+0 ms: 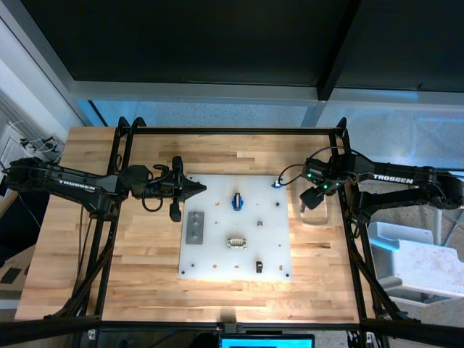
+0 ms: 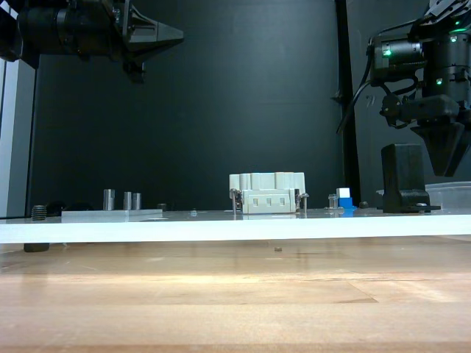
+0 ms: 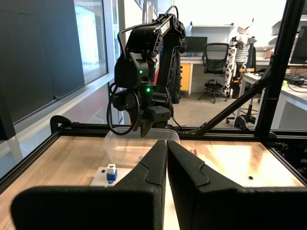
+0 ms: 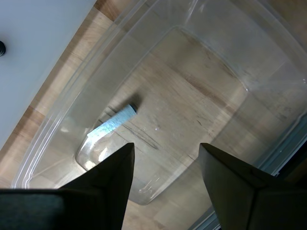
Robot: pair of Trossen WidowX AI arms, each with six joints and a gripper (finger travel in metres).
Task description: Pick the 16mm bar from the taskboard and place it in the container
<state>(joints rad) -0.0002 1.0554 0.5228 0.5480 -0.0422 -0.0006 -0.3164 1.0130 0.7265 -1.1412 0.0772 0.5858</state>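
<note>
Wooden table (image 1: 145,290): bar (image 4: 112,123) seen lying in container (image 4: 201,91), at board's (image 1: 217,254) 3 o'clock. Right gripper (image 4: 165,148) held above, fingers spread, empty. Left gripper (image 3: 166,143) parked at 10 o'clock, fingers closed. Task judged done.

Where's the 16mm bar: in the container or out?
In: 16mm bar lies flat inside the container, below the open right gripper; left gripper, shut, hovers over taskboard.
</note>
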